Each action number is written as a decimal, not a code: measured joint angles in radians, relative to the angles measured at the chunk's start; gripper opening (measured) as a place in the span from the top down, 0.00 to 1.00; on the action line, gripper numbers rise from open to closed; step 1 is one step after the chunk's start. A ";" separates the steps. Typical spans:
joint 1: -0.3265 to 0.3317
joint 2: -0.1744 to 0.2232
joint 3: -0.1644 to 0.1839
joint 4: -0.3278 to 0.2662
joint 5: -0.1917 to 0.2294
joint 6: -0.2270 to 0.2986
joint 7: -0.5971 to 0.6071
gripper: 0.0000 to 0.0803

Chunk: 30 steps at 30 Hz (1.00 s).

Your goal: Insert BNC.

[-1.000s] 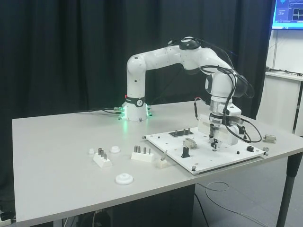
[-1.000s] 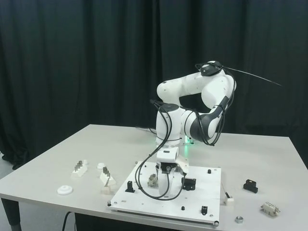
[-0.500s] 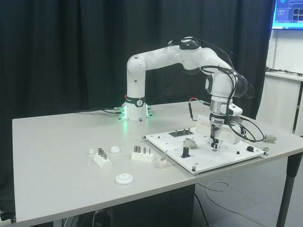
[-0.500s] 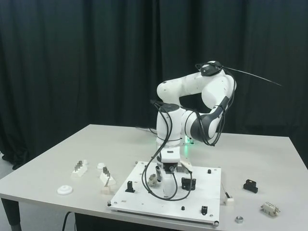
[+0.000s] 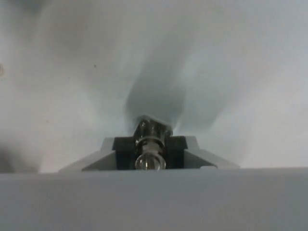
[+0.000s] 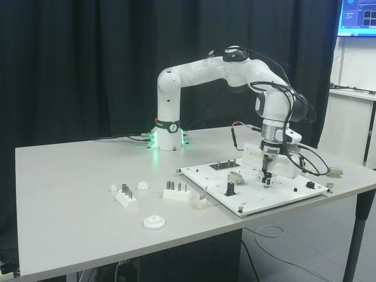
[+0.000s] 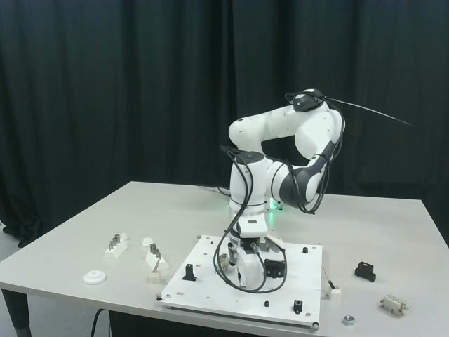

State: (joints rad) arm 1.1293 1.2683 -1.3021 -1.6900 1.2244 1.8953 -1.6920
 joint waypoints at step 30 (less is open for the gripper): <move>0.000 0.000 -0.001 -0.002 0.000 0.000 0.444 0.85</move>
State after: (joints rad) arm 1.1296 1.2680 -1.3028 -1.6922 1.2241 1.8948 -1.2481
